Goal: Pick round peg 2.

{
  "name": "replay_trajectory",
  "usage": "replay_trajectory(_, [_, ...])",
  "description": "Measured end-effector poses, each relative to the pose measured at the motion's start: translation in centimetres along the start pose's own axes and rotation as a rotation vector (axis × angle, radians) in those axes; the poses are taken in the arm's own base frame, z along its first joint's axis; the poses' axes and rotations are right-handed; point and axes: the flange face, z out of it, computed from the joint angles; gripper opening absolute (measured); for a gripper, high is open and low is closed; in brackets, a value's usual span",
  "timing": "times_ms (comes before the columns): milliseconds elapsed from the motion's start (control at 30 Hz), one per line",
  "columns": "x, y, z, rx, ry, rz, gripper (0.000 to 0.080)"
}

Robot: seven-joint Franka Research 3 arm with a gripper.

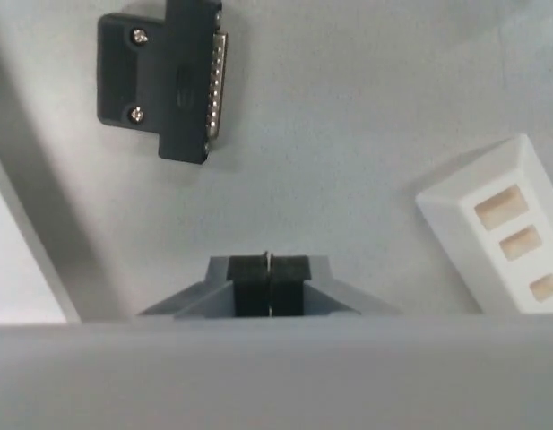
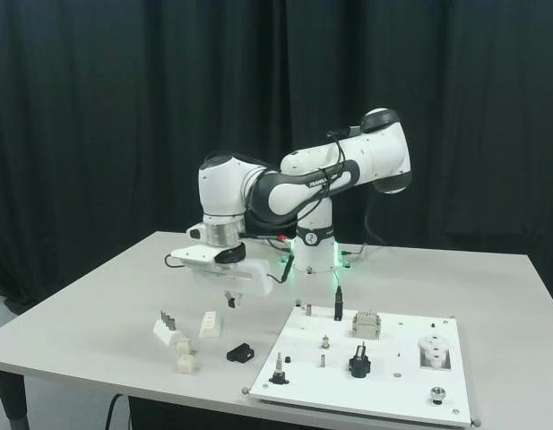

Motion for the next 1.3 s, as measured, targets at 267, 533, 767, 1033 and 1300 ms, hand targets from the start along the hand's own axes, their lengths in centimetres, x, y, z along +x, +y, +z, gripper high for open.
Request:
replay_trajectory(267, [0.1, 0.2, -0.7, 0.002, 0.005, 0.05, 0.0])
replay_trajectory(533, [0.2, 0.4, -1.2, 0.008, 0.003, 0.056, 0.02])
replay_trajectory(767, [0.2, 0.8, -1.8, 0.013, -0.015, 0.054, 0.0736])
replay_trajectory(1033, [0.4, 1.8, -2.8, 0.023, -0.023, 0.01, 0.0798])
replay_trajectory(1300, [0.4, 3.0, -3.9, 0.041, -0.039, 0.016, 0.0799])
